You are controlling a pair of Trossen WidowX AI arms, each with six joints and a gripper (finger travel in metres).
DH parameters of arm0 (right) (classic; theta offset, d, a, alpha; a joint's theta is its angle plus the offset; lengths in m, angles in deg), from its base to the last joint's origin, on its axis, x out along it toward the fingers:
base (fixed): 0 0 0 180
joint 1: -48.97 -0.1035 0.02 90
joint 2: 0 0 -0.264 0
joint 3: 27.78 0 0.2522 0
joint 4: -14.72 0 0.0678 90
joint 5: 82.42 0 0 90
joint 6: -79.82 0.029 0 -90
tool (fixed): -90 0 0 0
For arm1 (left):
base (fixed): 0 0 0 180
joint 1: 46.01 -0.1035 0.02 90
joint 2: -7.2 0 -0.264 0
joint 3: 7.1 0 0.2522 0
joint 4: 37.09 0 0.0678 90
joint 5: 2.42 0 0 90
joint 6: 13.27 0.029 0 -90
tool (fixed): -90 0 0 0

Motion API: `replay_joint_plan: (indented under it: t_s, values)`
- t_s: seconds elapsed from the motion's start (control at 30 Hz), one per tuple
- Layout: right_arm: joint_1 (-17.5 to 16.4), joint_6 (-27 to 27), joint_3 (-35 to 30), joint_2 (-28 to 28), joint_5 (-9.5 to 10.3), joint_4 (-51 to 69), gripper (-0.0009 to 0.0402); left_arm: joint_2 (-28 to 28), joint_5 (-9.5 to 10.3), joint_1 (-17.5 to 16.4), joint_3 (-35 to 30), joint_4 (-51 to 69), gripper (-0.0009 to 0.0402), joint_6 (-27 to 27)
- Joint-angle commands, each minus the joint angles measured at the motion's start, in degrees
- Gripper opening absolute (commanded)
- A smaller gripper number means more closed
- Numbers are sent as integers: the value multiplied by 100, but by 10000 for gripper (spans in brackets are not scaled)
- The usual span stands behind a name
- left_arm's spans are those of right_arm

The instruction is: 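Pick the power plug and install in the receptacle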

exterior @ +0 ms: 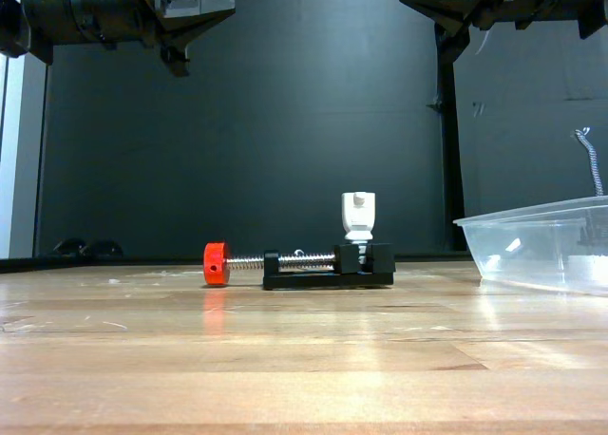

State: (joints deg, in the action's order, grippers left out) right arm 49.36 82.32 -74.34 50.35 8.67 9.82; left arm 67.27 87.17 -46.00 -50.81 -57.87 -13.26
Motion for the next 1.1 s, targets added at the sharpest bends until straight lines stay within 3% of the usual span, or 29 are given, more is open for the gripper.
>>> replay_joint_plan:
  t_s: [0.03,0.37,0.83,1.1]
  values:
    - [-4,7,-2,0,4,-2,0,2,0,-2,0,0,0,0]
    - [-11,26,-83,-52,66,219,0,4,0,0,0,0,0,0]
    - [-63,162,-1095,-800,74,4332,0,2,0,0,0,0,0,0]
    - [-391,385,-1362,-800,153,5731,0,4,0,0,0,0,0,-2]
